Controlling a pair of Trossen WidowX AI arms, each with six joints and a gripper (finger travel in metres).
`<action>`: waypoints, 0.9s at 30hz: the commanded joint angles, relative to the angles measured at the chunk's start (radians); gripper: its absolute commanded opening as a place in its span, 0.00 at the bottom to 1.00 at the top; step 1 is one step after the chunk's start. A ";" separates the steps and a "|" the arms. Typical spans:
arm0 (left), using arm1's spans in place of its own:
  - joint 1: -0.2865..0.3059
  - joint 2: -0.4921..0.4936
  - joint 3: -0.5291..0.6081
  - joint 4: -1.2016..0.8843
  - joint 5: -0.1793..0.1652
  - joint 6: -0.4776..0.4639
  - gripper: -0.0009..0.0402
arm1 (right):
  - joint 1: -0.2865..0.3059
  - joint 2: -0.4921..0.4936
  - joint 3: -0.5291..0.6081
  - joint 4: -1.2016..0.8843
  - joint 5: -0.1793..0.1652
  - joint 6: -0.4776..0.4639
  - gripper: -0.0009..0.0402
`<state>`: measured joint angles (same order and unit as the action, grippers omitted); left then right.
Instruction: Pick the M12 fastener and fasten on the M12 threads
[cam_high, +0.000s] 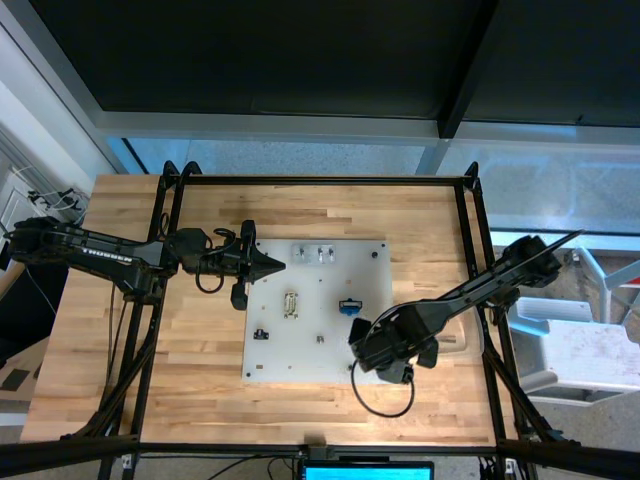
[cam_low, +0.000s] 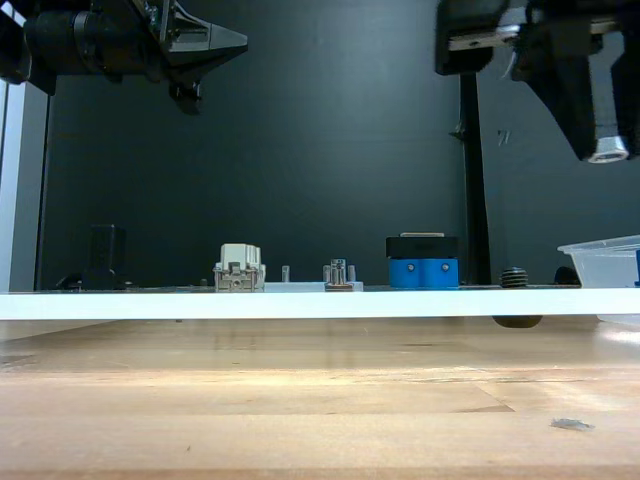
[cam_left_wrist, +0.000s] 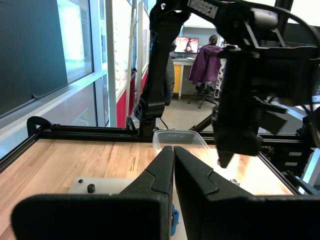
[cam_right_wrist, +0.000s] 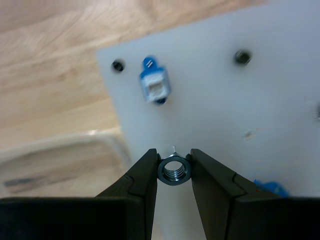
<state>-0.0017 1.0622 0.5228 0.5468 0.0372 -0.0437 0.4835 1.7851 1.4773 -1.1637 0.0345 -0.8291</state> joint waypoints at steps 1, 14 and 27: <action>0.000 0.000 0.000 0.000 0.000 0.000 0.02 | 0.001 0.059 0.062 -0.007 0.000 -0.011 0.06; 0.000 0.000 0.000 0.000 0.000 0.000 0.02 | 0.000 0.258 0.274 -0.042 -0.001 -0.072 0.06; 0.000 0.000 0.000 0.000 0.000 0.000 0.02 | -0.008 0.358 0.360 -0.037 -0.003 -0.090 0.07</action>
<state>-0.0017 1.0622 0.5228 0.5472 0.0372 -0.0437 0.4767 2.1384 1.8366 -1.2087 0.0326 -0.9123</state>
